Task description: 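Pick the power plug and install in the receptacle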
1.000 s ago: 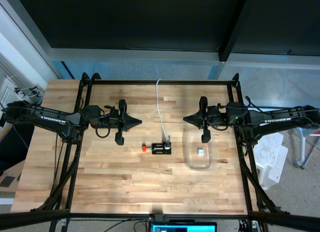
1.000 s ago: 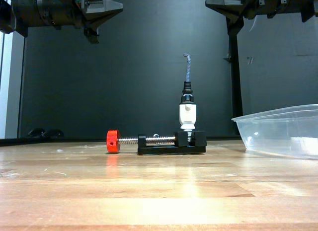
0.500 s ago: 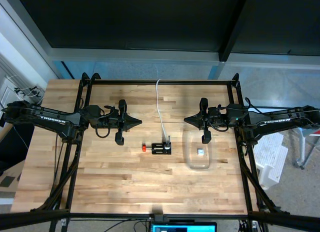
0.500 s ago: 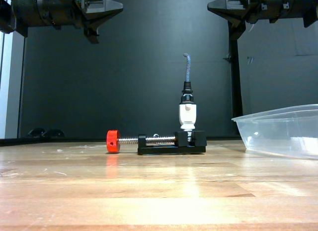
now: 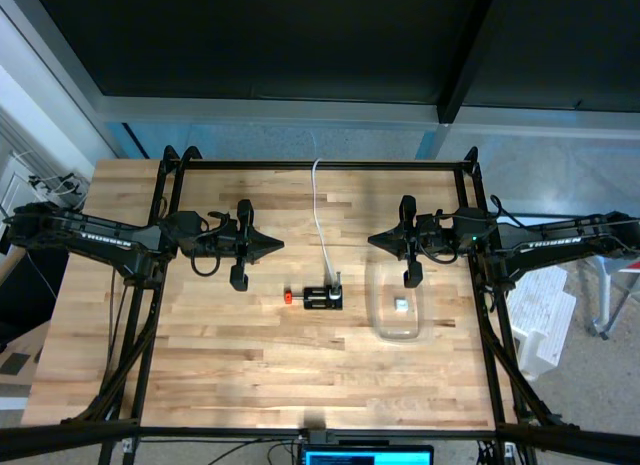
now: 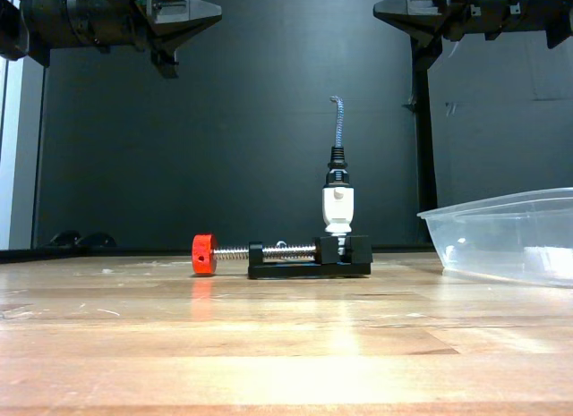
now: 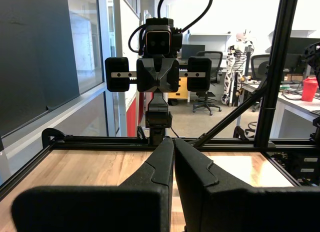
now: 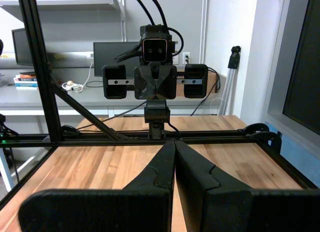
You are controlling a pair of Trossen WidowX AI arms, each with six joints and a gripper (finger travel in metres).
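Low view's top edge crops the left claw (image 6: 215, 20) and right claw (image 6: 378, 4); its right edge crops the tray (image 6: 501, 230).

Receptacle (image 5: 336, 284) below, between left gripper (image 5: 279, 245) and right gripper (image 5: 371, 241)

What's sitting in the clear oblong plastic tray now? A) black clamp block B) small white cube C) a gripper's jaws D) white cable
B: the small white cube lies inside the clear oblong plastic tray; the black clamp block with a red knob stands outside it. The left gripper hangs high at the table's left, the right gripper high at its right, jaws shut.
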